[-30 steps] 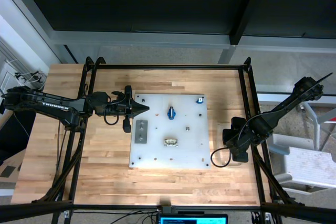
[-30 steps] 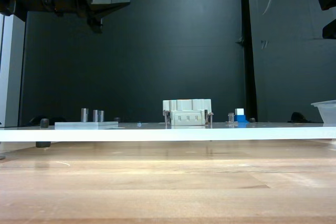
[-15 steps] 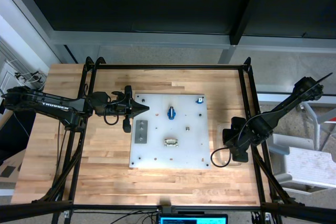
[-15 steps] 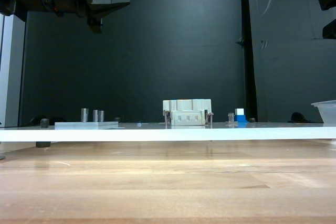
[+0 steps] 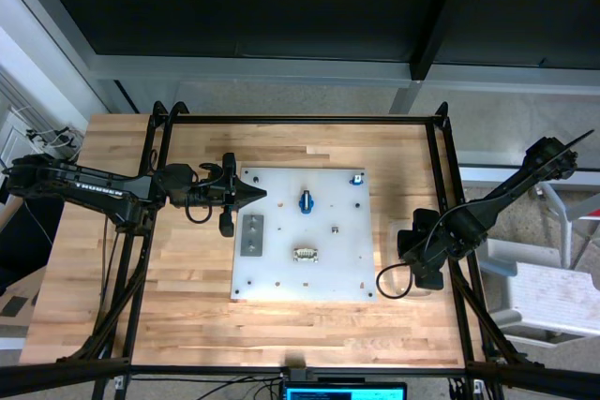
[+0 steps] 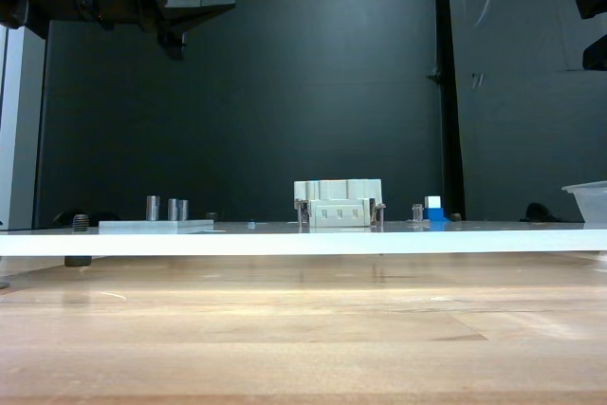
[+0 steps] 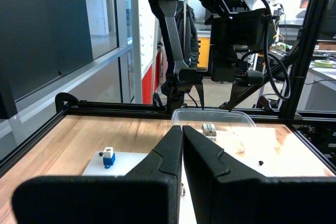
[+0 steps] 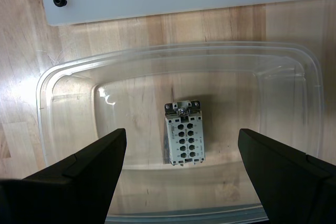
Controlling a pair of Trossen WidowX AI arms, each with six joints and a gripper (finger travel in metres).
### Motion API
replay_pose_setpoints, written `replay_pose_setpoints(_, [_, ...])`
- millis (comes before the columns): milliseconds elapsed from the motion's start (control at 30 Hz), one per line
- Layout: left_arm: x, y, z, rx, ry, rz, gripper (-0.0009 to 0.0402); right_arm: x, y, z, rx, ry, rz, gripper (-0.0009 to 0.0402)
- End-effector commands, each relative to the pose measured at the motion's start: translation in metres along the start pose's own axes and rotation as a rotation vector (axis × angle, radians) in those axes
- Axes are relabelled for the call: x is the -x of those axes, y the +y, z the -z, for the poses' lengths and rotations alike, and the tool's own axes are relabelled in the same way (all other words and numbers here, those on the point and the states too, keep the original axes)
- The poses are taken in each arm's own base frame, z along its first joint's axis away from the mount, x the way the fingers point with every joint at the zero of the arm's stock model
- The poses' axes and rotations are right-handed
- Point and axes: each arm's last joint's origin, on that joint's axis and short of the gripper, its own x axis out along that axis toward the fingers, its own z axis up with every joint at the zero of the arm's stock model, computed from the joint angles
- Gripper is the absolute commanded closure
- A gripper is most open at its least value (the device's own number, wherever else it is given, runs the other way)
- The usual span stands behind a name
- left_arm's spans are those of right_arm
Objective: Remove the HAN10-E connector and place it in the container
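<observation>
The HAN10-E connector, a small beige-grey block with two rows of pin holes, lies flat on the floor of the container, a clear oblong tub standing on the wood right of the white board. My right gripper hovers open straight above it, with its fingers well apart and nothing between them. The high view shows this gripper over the container. In the left wrist view the connector rests inside the tub. My left gripper is shut and empty, high above the board's left edge.
The white board carries a beige socket housing, a grey metal block, a blue knob and a small blue piece. A black frame rail runs just right of the container.
</observation>
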Motion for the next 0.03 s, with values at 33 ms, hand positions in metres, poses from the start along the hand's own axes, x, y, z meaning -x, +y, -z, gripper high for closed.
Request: replay_pose_setpoints(33, [0.0000, 0.0001, -0.0002, 0.000, -0.001, 0.000, 0.0393, -0.0002, 0.0001, 0.0000, 0.000, 0.000, 0.000, 0.0094])
